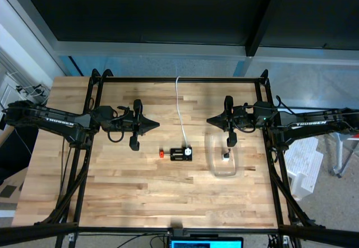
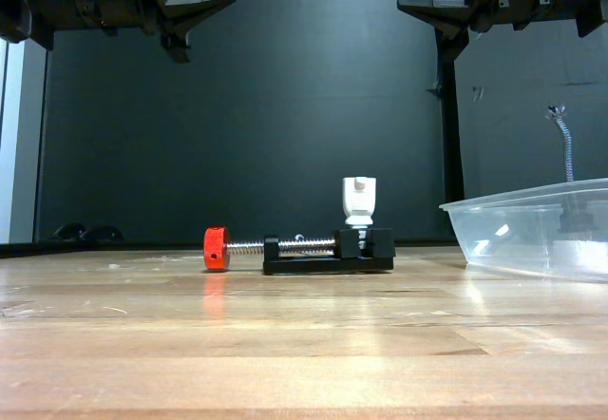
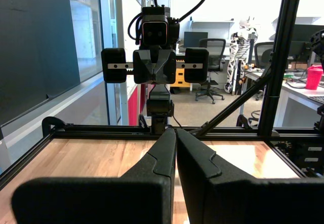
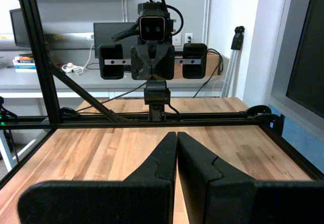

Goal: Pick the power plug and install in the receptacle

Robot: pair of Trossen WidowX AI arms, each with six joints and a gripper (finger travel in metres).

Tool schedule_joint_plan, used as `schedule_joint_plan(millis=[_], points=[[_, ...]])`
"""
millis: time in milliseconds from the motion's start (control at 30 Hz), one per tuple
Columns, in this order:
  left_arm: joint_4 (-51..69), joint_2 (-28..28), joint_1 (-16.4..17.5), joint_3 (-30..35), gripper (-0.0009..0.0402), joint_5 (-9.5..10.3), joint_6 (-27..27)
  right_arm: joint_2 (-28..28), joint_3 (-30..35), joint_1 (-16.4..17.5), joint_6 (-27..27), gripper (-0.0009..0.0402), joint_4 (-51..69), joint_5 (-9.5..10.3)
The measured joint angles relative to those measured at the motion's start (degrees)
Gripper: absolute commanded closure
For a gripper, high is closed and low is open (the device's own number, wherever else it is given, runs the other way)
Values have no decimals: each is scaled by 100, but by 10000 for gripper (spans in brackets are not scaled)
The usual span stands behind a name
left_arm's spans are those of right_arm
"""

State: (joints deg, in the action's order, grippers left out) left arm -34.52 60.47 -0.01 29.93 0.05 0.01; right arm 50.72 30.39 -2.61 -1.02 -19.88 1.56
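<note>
The power plug point(image 1: 226, 153) is a tiny black piece lying inside a clear plastic tray point(image 1: 216, 168) right of centre. The receptacle point(image 1: 188, 152) point(image 2: 358, 199) is a small white socket held upright in a black vise point(image 2: 328, 250) with an orange-red knob point(image 1: 161, 154) point(image 2: 217, 248). Its white cord point(image 1: 180, 108) runs to the far edge. My left gripper point(image 1: 157, 125) point(image 3: 175, 133) hovers high, left of the vise, shut and empty. My right gripper point(image 1: 208, 121) point(image 4: 176, 135) hovers high, behind the tray, shut and empty. The two grippers point at each other.
A black frame point(image 1: 179, 80) rims the wooden table point(image 1: 129, 192). The tray point(image 2: 532, 225) stands just right of the vise. A tiny white bit point(image 1: 225, 157) lies beside the plug in the tray.
</note>
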Motion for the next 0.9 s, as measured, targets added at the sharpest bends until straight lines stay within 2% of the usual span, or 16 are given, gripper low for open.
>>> schedule_joint_plan(millis=[733, 900], points=[[0, 0, 0, 2, 393, 0, 0, -11, 0, 2, -15, 393, 33, 0], [0, 0, 0, 0, 393, 0, 0, -144, 192, 2, -164, 393, 855, 0]])
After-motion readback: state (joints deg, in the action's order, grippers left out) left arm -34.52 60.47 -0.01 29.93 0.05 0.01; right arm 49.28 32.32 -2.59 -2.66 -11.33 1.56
